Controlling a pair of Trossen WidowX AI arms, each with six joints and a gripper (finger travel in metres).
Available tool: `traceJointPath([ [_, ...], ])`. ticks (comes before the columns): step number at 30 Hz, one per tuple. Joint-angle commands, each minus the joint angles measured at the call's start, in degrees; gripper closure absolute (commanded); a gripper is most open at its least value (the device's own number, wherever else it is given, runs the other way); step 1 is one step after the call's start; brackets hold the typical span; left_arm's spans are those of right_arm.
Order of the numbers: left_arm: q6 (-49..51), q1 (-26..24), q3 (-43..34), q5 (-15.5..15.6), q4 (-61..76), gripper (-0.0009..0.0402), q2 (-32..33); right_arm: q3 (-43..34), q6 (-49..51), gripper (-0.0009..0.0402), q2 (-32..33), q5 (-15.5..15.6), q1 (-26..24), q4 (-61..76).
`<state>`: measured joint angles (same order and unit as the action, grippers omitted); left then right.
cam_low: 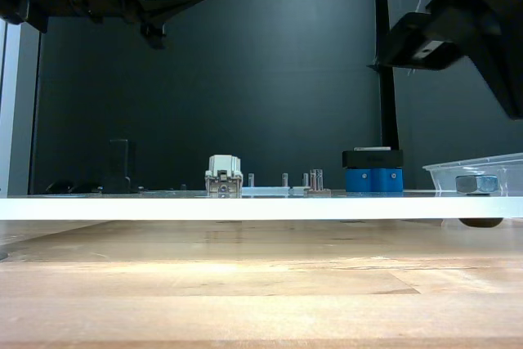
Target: Unfasten the M12 nut and place it in the container
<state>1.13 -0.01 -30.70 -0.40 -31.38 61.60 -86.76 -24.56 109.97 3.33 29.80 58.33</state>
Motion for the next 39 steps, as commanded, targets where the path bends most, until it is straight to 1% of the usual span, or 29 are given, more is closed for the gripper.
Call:
traceJointPath([
  [1, 0.0, 0.0, 0.0, 0.0, 0.0, 0.0393, 0.0, 0.5, -4.0, 0.0396, 0.1, 1.2, 0.3, -1.2],
  [4, 0.0, 0.0, 0.0, 0.0, 0.0, 0.0393, 0.0, 1.3, -5.3, 0.0394, 0.1, 0.2, 0.8, -2.2],
  [8, 0.0, 0.0, 0.0, 0.0, 0.0, 0.0393, 0.0, 3.4, -6.6, 0.0394, 0.4, 0.9, 0.9, -5.3],
  [19, 0.0, 0.0, 0.0, 0.0, 0.0, 0.0393, 0.0, 8.1, -6.7, 0.0394, 0.4, 0.1, 0.7, -11.2],
  [24, 0.0, 0.0, 0.0, 0.0, 0.0, 0.0393, 0.0, 8.2, -6.5, 0.0394, 0.4, -1.2, 0.4, -11.2],
  [27, 0.0, 0.0, 0.0, 0.0, 0.0, 0.0393, 0.0, 8.2, -6.5, 0.0394, 0.4, -3.3, 0.4, -10.9],
  [38, 0.0, 0.0, 0.0, 0.0, 0.0, 0.0393, 0.0, 8.2, -6.3, 0.0394, 0.3, -3.9, 0.3, -10.5],
  [39, 0.0, 0.0, 0.0, 0.0, 0.0, 0.0393, 0.0, 8.2, -6.1, 0.0394, 0.3, -5.0, 0.3, -10.1],
])
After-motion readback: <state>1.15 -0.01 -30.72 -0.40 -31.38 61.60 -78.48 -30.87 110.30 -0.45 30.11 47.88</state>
